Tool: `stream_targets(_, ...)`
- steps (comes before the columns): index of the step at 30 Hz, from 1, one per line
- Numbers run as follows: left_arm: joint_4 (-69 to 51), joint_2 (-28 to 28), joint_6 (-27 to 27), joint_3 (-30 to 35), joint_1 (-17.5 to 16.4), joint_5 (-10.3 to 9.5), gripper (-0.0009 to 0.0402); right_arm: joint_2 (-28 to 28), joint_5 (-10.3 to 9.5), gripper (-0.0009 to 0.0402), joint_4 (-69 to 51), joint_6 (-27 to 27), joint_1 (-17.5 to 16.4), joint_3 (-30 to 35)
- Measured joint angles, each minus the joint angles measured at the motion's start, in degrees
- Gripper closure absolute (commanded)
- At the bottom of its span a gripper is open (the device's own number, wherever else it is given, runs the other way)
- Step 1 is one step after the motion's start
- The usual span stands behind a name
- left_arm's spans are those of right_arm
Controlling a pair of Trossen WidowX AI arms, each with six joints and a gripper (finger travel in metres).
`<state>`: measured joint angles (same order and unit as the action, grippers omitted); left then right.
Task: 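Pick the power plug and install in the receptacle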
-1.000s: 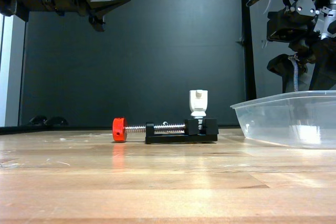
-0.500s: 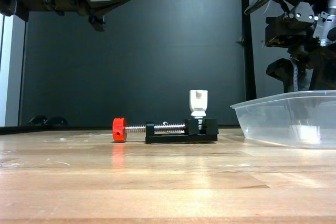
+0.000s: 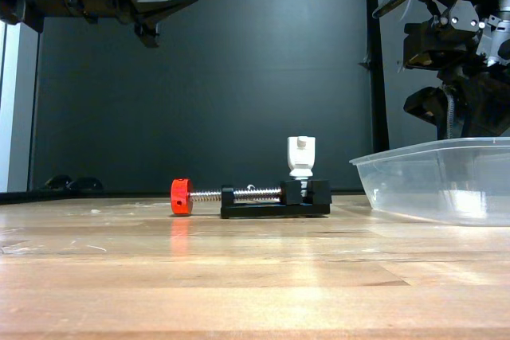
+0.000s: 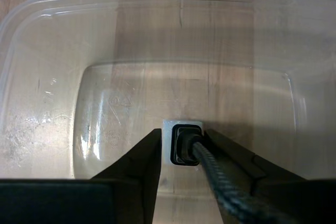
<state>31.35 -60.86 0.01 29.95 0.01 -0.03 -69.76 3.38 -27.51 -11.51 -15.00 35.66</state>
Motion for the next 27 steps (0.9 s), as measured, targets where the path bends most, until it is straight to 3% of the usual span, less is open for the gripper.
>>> stream_targets(17, 0.0, 0.0, 0.0, 0.0, 0.0, -0.02, 0.0393, 0.0, 0.02, 0.0395, 0.0, 0.0, 0.0, 0.0)
stream_targets(27, 0.0, 0.0, 0.0, 0.0, 0.0, 0.00, 0.0393, 0.0, 0.02, 0.0394, 0.0, 0.0, 0.0, 0.0)
